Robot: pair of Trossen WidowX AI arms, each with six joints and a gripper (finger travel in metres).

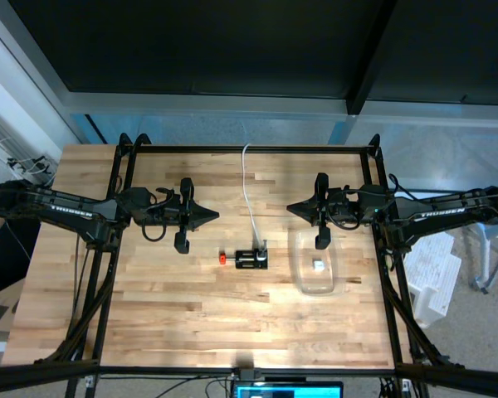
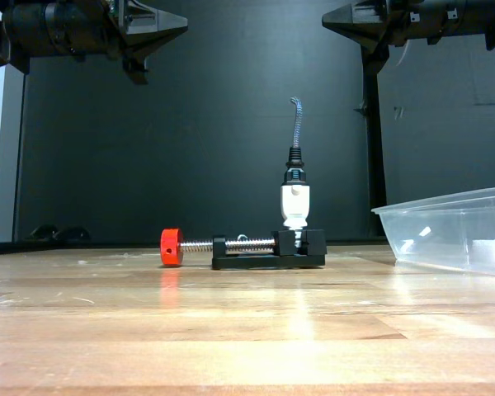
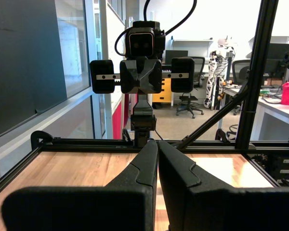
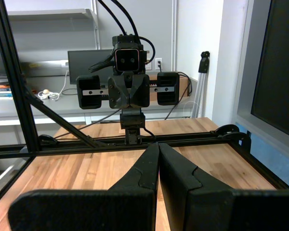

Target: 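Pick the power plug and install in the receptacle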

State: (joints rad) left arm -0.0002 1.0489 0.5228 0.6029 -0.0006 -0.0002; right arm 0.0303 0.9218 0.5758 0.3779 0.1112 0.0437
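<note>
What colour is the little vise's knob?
The knob is red, clearest in the low view. Above the table, left end effector and right end effector hover shut.

Light was even and came from overhead. The table point(image 1: 149, 282) was bright, and a pale sheen streaked its near boards in the low view. High at either side, the left gripper point(image 2: 180, 29) and right gripper point(image 2: 328, 18) were dark silhouettes against a black backdrop point(image 2: 231, 124). The clear tray point(image 2: 454, 227) carried small glints. The nearest boards were soft and out of focus.
</note>
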